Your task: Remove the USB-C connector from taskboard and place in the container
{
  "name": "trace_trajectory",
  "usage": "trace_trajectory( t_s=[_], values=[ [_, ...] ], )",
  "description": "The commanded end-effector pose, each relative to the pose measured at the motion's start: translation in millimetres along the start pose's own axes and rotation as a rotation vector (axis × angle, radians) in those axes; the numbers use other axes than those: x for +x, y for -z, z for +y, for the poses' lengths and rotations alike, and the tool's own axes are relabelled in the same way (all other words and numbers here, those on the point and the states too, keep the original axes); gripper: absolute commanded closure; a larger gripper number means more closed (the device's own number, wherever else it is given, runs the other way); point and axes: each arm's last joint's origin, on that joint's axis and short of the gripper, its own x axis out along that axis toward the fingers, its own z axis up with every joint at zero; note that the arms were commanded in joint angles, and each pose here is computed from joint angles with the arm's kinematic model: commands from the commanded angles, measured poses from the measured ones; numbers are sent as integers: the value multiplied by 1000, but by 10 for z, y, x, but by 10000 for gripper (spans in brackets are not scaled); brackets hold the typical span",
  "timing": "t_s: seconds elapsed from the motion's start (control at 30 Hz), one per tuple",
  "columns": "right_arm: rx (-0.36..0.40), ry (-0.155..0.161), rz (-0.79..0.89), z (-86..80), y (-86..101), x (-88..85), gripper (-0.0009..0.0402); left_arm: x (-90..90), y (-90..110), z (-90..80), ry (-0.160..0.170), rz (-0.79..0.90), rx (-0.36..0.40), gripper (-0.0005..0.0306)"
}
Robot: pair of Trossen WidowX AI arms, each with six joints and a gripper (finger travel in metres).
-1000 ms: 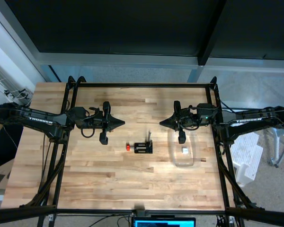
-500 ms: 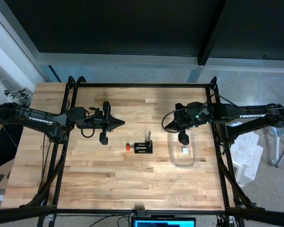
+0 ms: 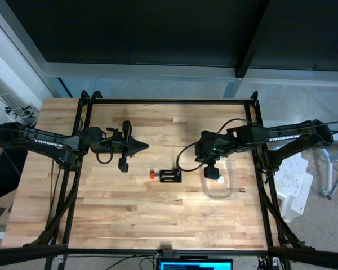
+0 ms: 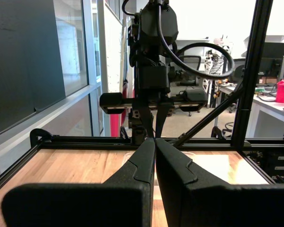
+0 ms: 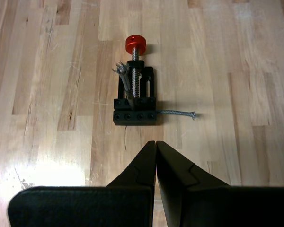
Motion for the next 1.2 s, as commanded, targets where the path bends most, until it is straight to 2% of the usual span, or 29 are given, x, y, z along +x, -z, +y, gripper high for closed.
trace_trajectory(
  t_s=[0.03,0.2,0.27,0.37,0.5,0.6,0.87,1.2],
  values=[
    [-3,-1,8,18,-78,63,390,0,-2,1,0,-1,0,300],
    [-14,-7,33,70,-152,163,340,0,-2,0,0,-1,0,300],
    [-10,7,50,95,-177,212,311,0,-2,0,0,-1,0,300],
    [-5,10,80,124,-221,276,275,0,-2,1,0,-1,0,300],
    [-10,51,98,176,-268,379,245,1,-1,0,0,0,0,300],
    [-21,66,109,216,-306,463,238,0,-2,0,0,-1,0,300],
    [-22,67,147,262,-344,662,240,0,-2,0,0,-1,0,300],
    [-21,81,160,273,-340,808,240,0,-2,0,0,-1,0,300]
  ],
)
